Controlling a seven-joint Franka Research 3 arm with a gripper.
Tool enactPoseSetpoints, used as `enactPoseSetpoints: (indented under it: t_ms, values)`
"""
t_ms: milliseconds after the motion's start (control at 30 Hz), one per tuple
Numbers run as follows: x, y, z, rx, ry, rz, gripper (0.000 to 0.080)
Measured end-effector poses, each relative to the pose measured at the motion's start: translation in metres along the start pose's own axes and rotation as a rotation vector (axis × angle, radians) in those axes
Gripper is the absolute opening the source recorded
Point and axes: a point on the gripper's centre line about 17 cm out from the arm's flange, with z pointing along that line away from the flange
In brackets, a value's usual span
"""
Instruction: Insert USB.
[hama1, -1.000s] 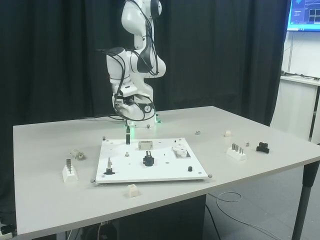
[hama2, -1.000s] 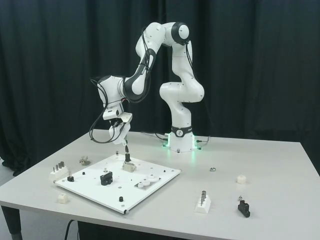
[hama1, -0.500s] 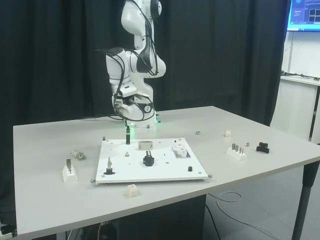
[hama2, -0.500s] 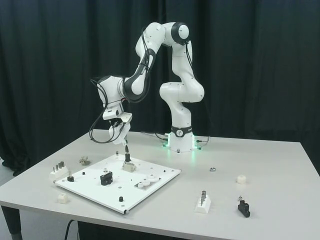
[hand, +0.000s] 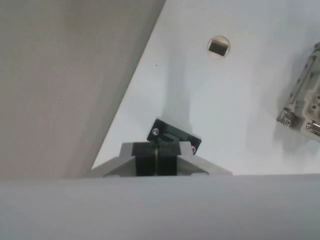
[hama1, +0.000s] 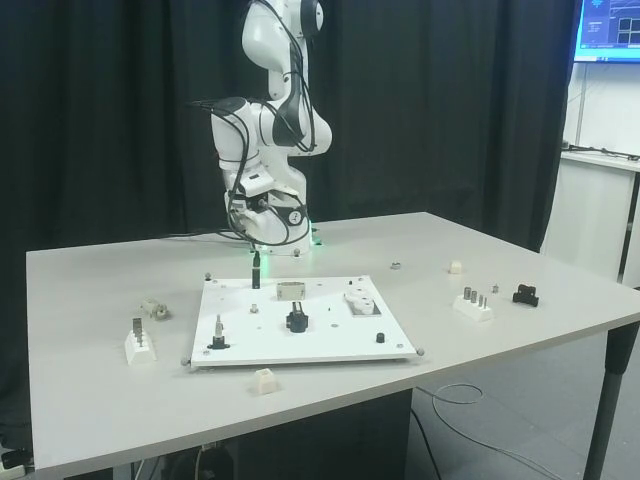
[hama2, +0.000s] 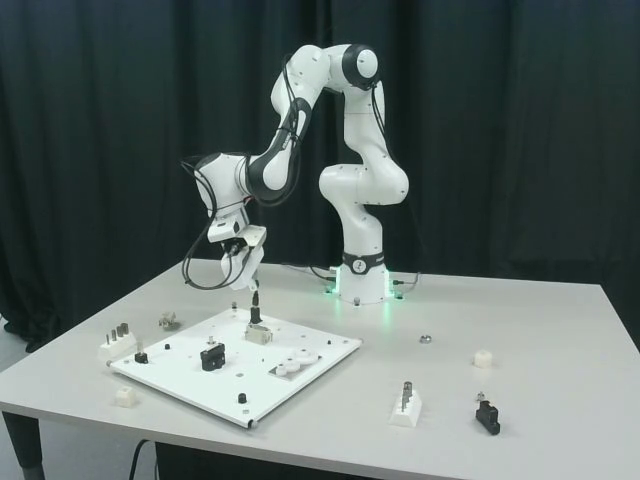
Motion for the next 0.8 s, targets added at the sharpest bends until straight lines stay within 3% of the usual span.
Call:
enactPoseSetpoints:
  t_ms: [800]
  values:
    - [-0.0049, 0.0049, -0.0004, -0.018, -0.013, 0.007, 0.0009]
